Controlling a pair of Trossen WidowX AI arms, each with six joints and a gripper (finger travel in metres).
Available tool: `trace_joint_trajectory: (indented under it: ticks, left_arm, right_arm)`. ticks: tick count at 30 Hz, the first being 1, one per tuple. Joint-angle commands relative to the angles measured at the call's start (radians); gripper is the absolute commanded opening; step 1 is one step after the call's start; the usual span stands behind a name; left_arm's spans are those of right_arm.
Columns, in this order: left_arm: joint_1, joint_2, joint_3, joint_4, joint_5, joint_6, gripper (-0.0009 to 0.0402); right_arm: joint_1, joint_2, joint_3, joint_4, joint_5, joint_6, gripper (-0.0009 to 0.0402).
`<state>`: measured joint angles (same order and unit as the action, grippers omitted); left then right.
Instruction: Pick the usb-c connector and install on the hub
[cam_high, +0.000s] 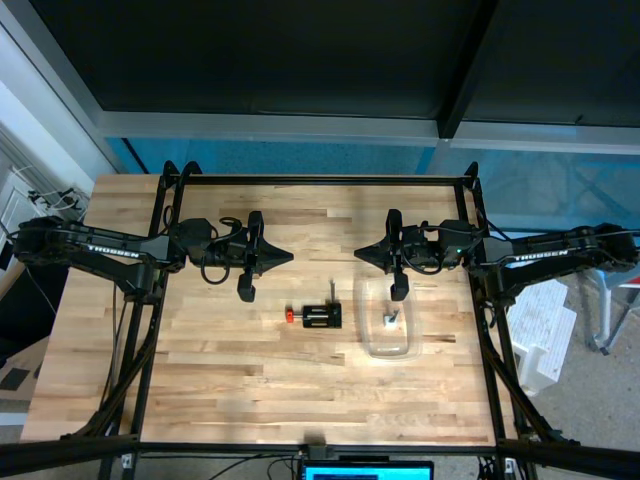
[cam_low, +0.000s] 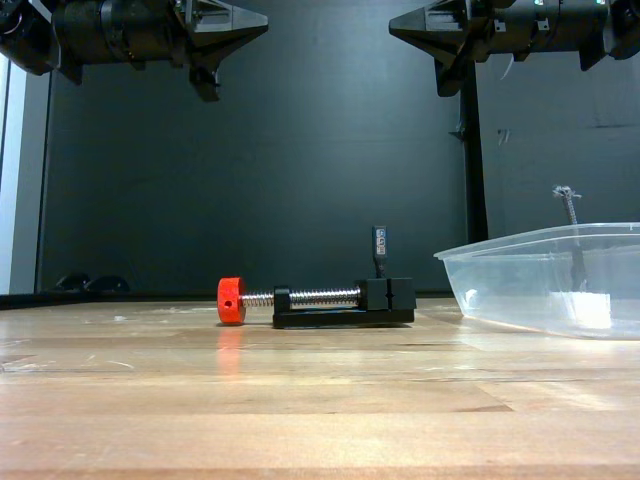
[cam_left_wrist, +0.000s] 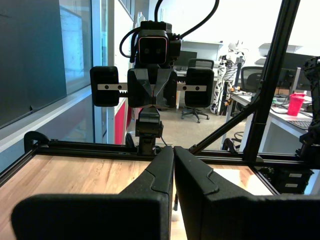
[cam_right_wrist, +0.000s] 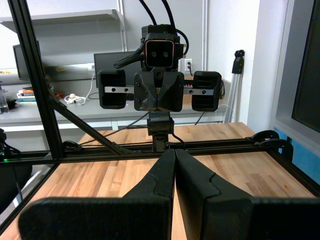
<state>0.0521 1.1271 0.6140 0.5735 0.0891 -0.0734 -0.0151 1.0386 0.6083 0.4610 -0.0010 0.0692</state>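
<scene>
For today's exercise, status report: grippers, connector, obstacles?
Left gripper shut, raised over table. Right gripper shut, raised near tray. Connector lying free in tray. Hub clamped in vise.

"TROSSEN" on L arm (cam_high: 110, 252), R arm (cam_high: 541, 254)

Black machinery on pale wood, with one spot of red.
The left gripper (cam_high: 291, 257) and right gripper (cam_high: 358, 255) are both black above the striped blond plank table (cam_high: 200, 380). White lettering (cam_high: 112, 251) marks the black left arm (cam_high: 60, 243). The black vise (cam_high: 322, 317) has an orange-red knob (cam_high: 290, 316) and a silvery screw (cam_low: 315, 297), and the tray (cam_high: 372, 345) is clear.
</scene>
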Motion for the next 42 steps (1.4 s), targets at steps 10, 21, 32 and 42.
trace_joint_trajectory:
  ticks: [10, 21, 32, 42]
  left_arm:
    - [0.000, 0.000, 0.000, 0.000, 0.000, 0.000, 0.0000]
    - [0.000, 0.000, 0.000, 0.000, 0.000, 0.000, 0.0000]
    - [0.000, 0.000, 0.000, 0.000, 0.000, 0.000, 0.0000]
    - [0.000, 0.000, 0.000, 0.000, 0.000, 0.000, 0.0000]
  right_arm:
    - [0.001, 0.000, 0.000, 0.000, 0.000, 0.001, 0.0000]
    - [0.005, -0.011, 0.009, -0.134, -0.053, 0.045, 0.0000]
    - [0.053, -0.022, 0.154, -0.626, -0.043, 0.000, 0.0000]
    - [0.112, -0.022, 0.255, -1.026, 0.039, -0.003, 0.0000]
